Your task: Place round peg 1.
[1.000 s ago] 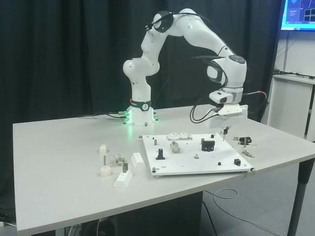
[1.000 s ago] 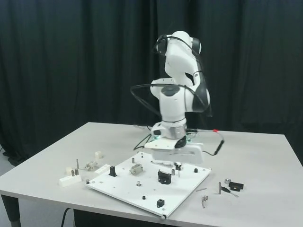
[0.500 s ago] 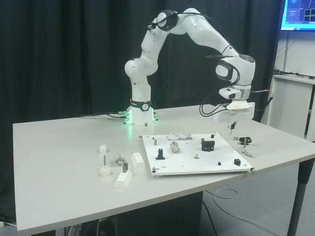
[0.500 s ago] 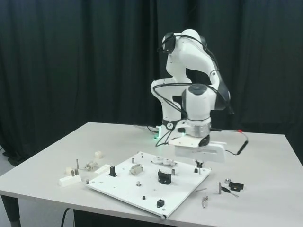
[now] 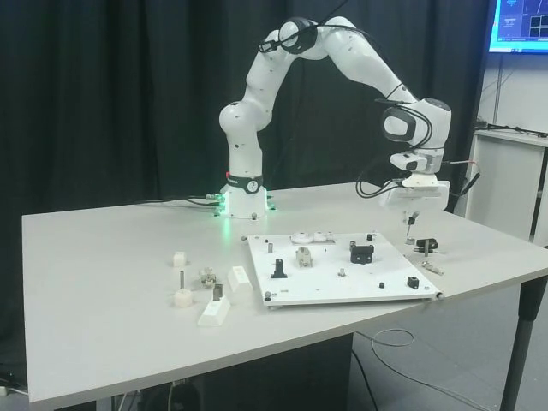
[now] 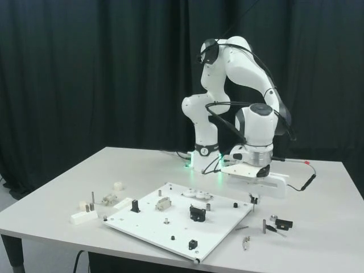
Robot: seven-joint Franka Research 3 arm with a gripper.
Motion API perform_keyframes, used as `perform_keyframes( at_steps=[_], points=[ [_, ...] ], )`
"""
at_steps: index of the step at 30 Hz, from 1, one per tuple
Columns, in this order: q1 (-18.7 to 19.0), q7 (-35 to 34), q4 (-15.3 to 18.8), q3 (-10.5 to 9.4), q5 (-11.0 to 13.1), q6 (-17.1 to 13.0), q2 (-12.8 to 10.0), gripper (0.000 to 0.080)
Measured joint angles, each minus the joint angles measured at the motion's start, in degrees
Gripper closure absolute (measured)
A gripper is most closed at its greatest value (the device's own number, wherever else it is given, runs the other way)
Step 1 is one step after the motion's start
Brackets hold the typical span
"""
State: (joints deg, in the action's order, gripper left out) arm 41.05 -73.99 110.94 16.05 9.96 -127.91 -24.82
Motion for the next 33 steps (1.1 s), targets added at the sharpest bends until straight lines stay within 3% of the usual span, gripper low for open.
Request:
perform_keyframes(
  at_steps=[17,33],
  points=[
    [3.5,-5.8,4.3,0.00,-0.2,-6.0,0.0,0.0771],
    [4.6,-7.4,7.6,0.00,-0.2,-12.5,0.0,0.0771]
  ],
)
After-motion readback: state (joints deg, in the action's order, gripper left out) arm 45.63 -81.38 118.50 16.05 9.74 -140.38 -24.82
